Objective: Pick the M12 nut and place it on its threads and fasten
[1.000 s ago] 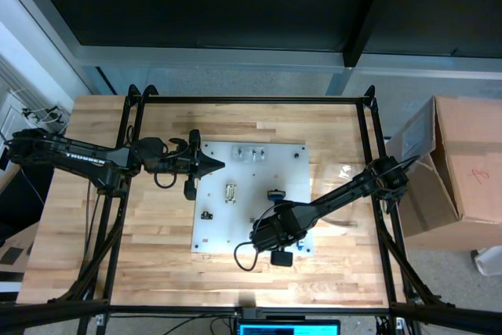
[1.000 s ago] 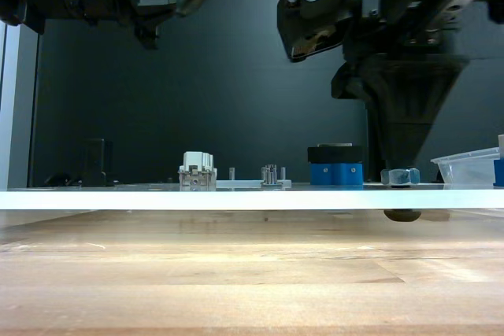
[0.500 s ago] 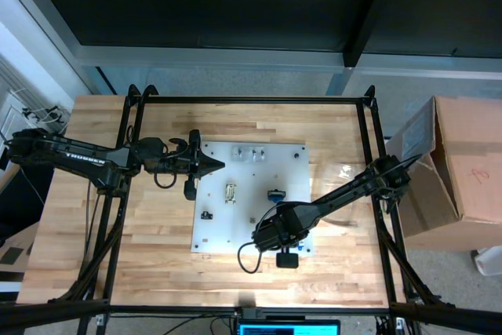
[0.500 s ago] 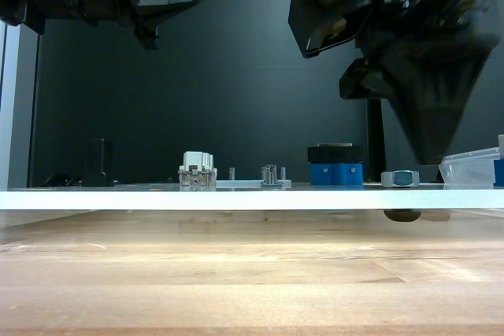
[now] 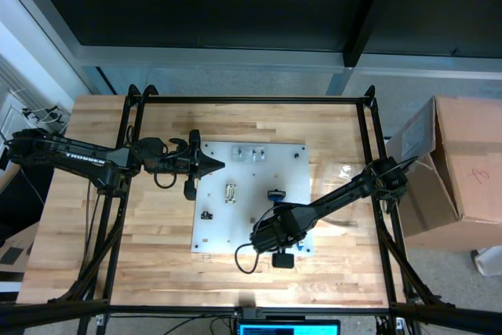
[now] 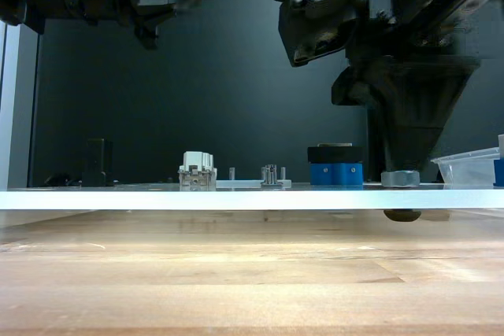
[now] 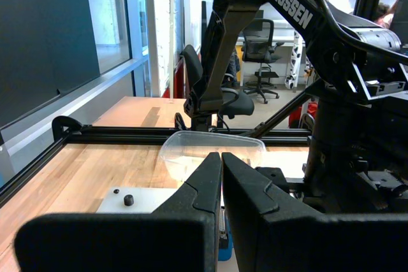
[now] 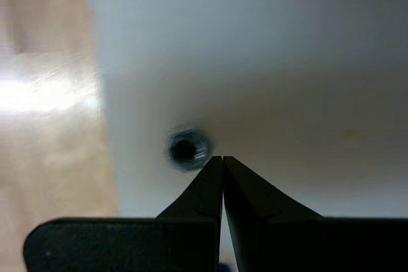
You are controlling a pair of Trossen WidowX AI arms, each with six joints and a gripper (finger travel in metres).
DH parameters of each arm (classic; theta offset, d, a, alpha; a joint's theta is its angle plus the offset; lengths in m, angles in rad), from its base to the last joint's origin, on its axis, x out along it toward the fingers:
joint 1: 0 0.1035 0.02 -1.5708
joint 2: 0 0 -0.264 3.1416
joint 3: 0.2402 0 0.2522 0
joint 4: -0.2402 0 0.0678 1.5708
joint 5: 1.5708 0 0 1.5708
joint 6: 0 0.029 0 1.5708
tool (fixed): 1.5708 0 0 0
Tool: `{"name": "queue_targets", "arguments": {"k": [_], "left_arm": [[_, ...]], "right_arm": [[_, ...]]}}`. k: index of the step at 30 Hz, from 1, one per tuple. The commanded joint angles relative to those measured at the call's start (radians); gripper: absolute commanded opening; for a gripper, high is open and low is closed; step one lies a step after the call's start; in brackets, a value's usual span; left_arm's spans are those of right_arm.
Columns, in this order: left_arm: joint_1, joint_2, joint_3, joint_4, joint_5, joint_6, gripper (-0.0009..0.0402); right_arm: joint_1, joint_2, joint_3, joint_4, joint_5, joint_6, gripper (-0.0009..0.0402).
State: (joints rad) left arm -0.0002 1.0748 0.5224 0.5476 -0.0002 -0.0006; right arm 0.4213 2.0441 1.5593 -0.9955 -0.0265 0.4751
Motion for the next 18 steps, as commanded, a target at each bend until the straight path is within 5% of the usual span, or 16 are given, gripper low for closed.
{"name": "queue_targets", "arguments": {"k": [1, 3, 5, 16, 18], "left_arm": [[0.000, 0.000, 0.000, 0.000, 0.000, 0.000, 0.0000], [0.000, 0.000, 0.000, 0.000, 0.000, 0.000, 0.0000], [0.000, 0.000, 0.000, 0.000, 0.000, 0.000, 0.0000], [0.000, 0.000, 0.000, 0.000, 0.000, 0.000, 0.0000], [0.000, 0.000, 0.000, 0.000, 0.000, 0.000, 0.0000]], "right_arm": [[-0.002, 0.002, 0.000, 0.007, -0.246, -0.047, 0.0000], [-0.002, -0.002, 0.000, 0.003, -0.272, -0.045, 0.0000], [-0.003, -0.006, 0.000, -0.002, -0.234, -0.039, 0.0000], [-0.003, -0.012, 0.000, -0.020, 0.083, 0.018, 0.0000], [-0.003, -0.012, 0.000, -0.013, 0.097, 0.025, 0.0000]]}}
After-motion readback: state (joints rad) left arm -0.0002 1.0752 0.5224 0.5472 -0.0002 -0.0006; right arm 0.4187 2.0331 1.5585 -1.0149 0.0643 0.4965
